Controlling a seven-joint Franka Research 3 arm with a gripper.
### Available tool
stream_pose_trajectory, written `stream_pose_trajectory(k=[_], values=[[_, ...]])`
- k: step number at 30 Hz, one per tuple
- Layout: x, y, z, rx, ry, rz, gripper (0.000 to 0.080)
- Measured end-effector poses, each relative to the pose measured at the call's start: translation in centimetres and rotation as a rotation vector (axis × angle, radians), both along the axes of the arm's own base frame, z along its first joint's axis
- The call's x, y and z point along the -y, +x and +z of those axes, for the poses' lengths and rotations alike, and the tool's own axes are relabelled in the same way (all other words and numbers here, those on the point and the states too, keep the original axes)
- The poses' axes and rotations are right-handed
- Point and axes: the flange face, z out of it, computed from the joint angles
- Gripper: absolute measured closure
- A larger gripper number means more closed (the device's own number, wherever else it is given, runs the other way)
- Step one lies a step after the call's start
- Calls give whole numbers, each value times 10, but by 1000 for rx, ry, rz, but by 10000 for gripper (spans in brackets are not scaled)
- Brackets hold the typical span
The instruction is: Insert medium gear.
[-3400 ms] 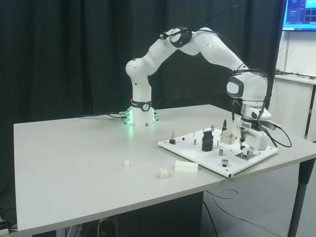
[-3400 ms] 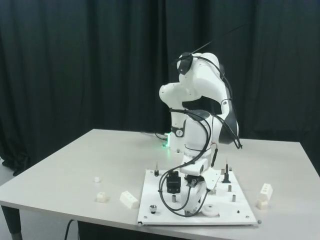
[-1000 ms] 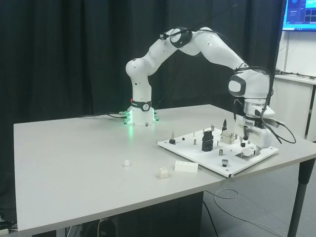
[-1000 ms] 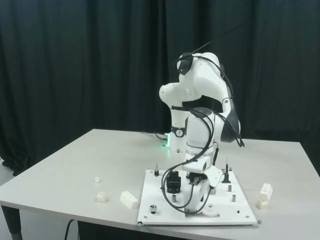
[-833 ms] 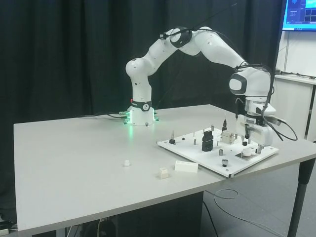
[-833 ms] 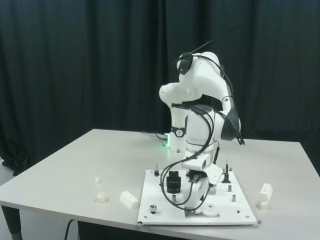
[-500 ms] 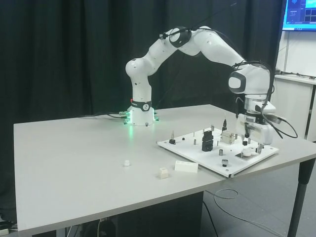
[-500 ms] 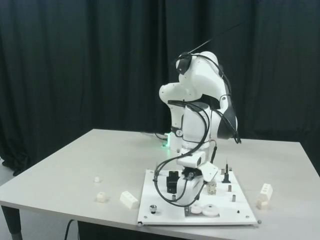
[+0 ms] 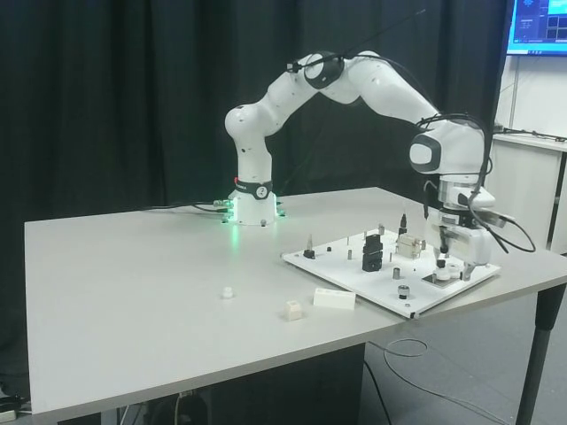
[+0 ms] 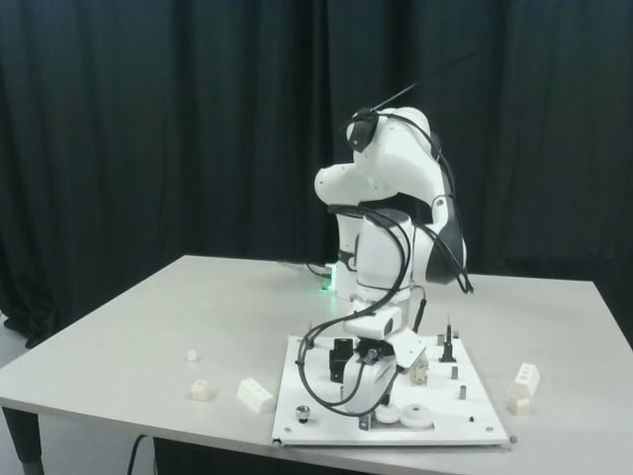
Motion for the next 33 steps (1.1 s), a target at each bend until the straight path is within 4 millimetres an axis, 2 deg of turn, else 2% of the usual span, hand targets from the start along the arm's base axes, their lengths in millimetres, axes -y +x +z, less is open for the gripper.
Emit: stream_pose_trajectory(k=[18, 33], values=[[-3, 1, -11, -6, -5, -5, 3], [-5, 3, -7, 3, -3, -3, 3]])
